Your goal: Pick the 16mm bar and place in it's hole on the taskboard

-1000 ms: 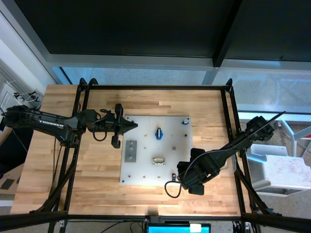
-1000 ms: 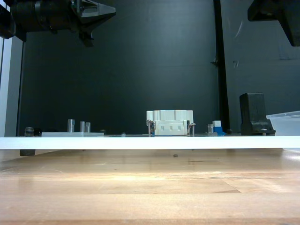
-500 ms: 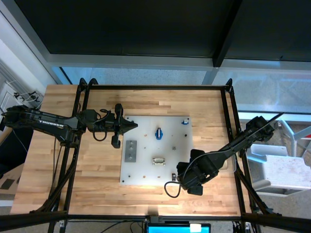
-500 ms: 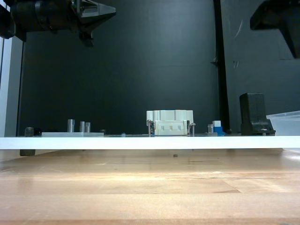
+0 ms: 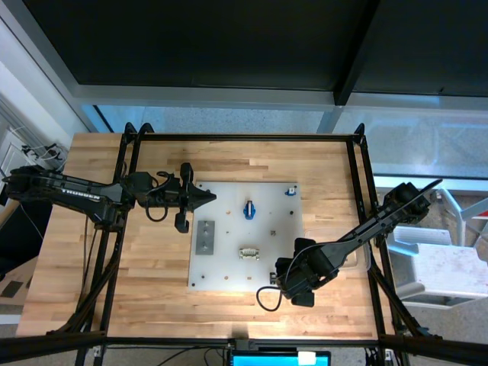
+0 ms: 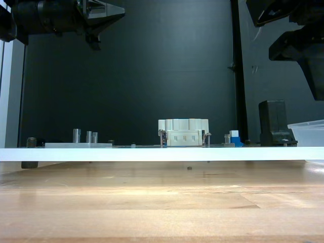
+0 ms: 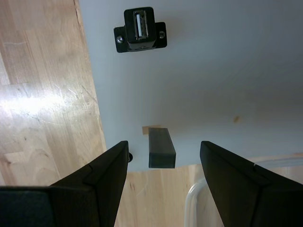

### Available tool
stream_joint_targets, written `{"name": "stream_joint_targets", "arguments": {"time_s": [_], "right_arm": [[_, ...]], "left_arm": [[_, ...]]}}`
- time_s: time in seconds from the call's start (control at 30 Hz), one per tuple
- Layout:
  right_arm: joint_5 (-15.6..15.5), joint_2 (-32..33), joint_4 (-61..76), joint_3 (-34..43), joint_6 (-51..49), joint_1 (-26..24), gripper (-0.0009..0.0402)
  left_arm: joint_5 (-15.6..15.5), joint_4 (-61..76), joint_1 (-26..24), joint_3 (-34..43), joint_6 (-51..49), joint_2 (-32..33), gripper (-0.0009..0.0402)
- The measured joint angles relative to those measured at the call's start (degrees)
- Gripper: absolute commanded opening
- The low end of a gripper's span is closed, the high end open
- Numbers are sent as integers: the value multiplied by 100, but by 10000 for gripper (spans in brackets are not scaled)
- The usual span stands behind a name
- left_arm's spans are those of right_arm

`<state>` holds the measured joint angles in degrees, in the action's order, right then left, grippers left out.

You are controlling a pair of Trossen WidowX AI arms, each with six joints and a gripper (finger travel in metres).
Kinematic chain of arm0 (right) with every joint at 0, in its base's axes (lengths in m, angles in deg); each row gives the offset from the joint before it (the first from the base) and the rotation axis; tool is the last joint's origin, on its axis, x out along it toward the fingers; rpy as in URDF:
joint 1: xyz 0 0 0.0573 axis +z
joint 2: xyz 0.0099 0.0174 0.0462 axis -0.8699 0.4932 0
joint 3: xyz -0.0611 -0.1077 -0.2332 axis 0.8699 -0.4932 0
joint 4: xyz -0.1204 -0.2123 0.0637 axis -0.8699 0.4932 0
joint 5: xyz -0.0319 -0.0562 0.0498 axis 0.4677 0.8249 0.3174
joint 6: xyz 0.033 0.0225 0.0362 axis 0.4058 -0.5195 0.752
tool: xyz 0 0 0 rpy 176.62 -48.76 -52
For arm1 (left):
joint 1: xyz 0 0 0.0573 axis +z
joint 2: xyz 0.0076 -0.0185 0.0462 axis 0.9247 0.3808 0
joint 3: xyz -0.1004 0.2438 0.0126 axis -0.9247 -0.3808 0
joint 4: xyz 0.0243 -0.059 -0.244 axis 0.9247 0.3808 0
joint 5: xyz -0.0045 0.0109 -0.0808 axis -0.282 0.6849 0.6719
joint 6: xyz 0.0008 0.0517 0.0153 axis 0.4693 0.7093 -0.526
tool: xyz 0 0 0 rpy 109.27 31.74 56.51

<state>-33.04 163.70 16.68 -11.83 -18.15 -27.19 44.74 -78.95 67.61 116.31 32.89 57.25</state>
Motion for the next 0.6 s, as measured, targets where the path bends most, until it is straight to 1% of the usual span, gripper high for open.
{"name": "stream_joint_targets", "arguments": {"time_s": [0.2, 0.3, 0.47, 0.6], "right_arm": [[0, 0, -35, -151, -39, 0, 210], [-4, 0, -140, -236, -42, 0, 202], [-20, 0, -354, -361, -42, 0, 178], [-26, 0, -374, -385, -44, 0, 151]], "left_arm": [[0, -2, 0, 2, 0, -2, 0], [0, 4, 0, 2, 0, 0, 0], [0, 7, 0, 2, 0, 0, 0], [0, 4, 0, 2, 0, -2, 0]]}}
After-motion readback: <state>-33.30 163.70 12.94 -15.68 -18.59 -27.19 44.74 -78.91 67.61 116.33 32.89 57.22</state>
